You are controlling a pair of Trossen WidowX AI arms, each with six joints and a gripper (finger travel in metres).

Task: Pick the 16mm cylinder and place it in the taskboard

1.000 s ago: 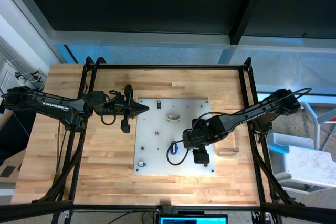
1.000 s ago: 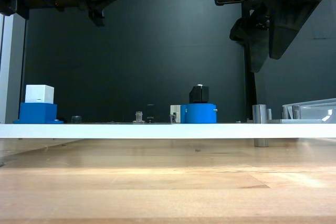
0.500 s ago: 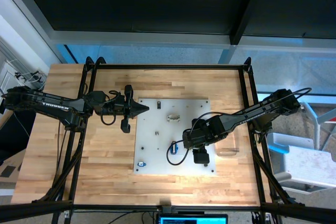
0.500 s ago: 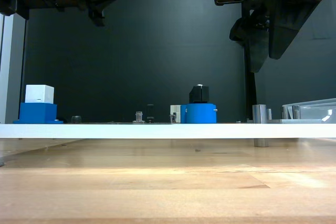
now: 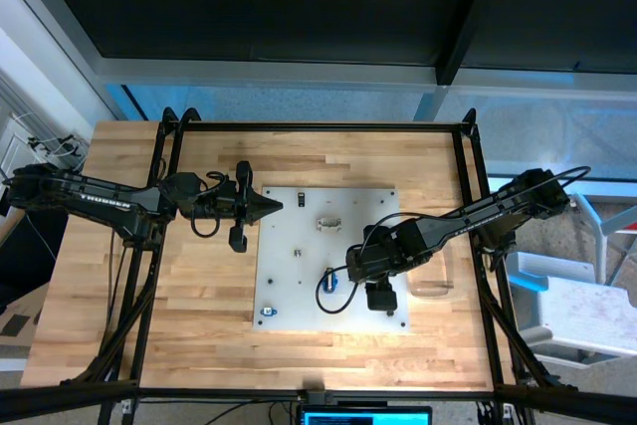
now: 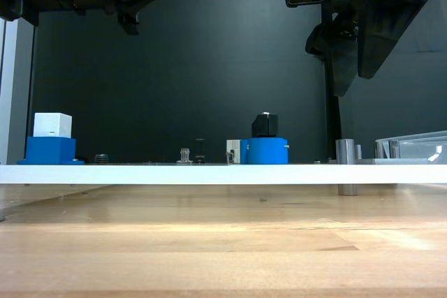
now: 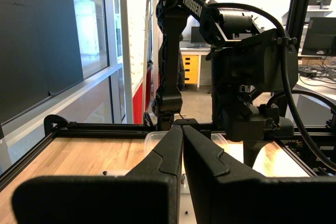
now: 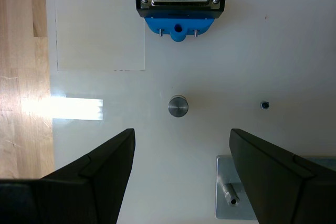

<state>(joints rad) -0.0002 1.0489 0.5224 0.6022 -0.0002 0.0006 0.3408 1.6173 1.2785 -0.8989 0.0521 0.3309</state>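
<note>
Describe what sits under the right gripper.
Under the open right gripper, a metal cylinder stands in the white taskboard; the hole it sits in is covered. The left gripper, shut, hangs over the taskboard's left edge.

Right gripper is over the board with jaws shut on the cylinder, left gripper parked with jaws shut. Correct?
Not quite. The right gripper is over the board, but its jaws are open and empty. The cylinder stands in the board below them, as the right wrist view shows. The left gripper is parked with jaws shut.
</note>
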